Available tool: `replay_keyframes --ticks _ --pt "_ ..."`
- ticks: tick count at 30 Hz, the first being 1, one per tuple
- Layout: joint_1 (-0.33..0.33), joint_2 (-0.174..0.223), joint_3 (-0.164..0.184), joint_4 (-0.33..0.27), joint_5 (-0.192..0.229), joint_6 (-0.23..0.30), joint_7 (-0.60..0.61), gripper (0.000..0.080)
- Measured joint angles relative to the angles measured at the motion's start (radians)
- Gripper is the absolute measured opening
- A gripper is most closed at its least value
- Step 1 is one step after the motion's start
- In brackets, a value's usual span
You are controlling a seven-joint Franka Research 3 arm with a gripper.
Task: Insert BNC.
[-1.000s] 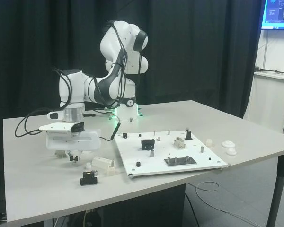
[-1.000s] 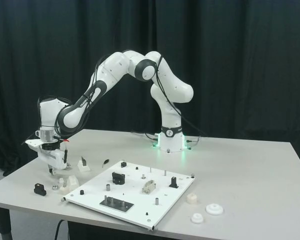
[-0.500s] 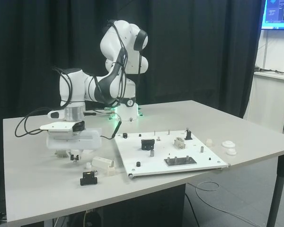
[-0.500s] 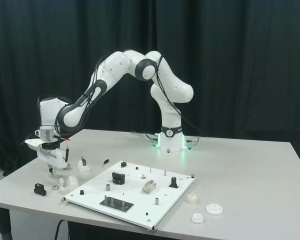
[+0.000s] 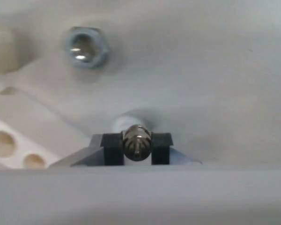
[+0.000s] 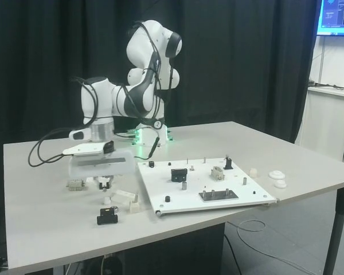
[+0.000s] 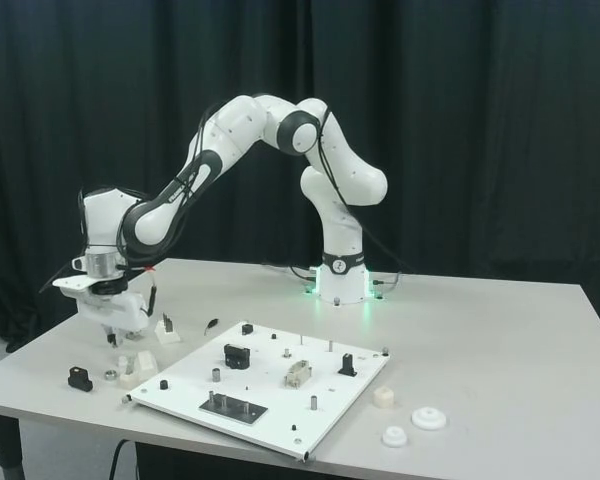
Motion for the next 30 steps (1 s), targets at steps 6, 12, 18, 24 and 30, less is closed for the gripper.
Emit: replay_keyframes --ticks 6,12,18,24,30 --pt "0.037 -0.038 0.0 -0.044 0.02 -0.002 -0.054 0.012" --pt "0.078 -0.081 0.0 -0.096 0.024 -0.001 -0.087 0.012" --pt "0.123 -0.124 0.0 -0.148 0.024 0.003 -0.122 0.012" --pt "0.17 -0.164 0.0 -0.198 0.024 0.015 -0.137 0.012" --pt "0.218 -0.205 -0.001 -0.252 0.024 0.034 -0.14 0.012"
